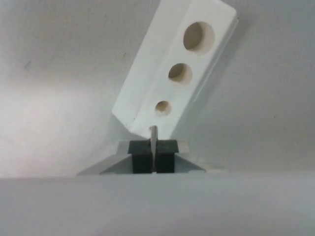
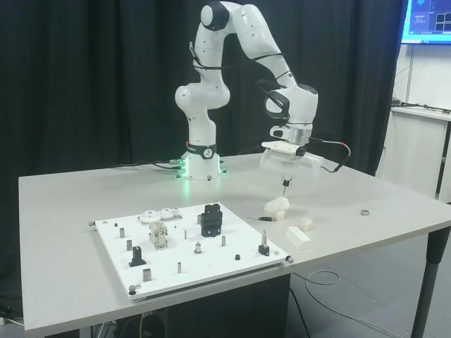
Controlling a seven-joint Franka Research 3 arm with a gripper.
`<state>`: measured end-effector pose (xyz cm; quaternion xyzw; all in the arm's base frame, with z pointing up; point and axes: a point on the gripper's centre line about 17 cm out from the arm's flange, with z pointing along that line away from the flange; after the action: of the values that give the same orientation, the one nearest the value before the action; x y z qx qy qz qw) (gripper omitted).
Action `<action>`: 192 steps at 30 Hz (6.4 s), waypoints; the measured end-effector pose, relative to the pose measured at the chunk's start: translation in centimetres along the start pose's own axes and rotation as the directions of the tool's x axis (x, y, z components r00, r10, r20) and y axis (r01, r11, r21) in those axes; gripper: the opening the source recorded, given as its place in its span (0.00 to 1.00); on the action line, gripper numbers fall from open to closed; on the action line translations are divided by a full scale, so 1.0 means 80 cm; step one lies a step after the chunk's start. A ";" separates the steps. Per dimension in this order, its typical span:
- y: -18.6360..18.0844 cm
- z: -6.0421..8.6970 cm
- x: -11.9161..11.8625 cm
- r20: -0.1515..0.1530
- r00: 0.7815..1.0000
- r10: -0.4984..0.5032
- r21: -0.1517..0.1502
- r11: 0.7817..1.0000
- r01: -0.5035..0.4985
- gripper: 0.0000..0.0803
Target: Insert round peg 1.
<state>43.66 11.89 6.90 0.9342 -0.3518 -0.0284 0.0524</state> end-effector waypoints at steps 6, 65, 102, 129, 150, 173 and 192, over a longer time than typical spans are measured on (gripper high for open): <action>0.001 -0.004 0.002 -0.003 1.000 -0.001 0.000 1.000 0.001 0.02; 0.003 -0.007 0.003 -0.006 1.000 -0.008 -0.007 1.000 0.008 0.02; 0.000 -0.056 0.086 -0.154 0.985 -0.079 -0.010 0.997 0.078 0.02; 0.054 -0.135 0.258 -0.260 0.964 -0.053 0.014 0.998 0.059 0.02; 0.108 -0.154 0.387 -0.287 0.958 -0.029 0.025 0.999 0.038 0.02; 0.154 -0.145 0.517 -0.277 0.960 0.025 0.056 0.998 -0.009 0.02; 0.177 -0.132 0.603 -0.243 0.969 0.040 0.056 0.998 -0.027 0.02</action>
<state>71.58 -29.73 18.25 0.9256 -0.3589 0.0967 0.0712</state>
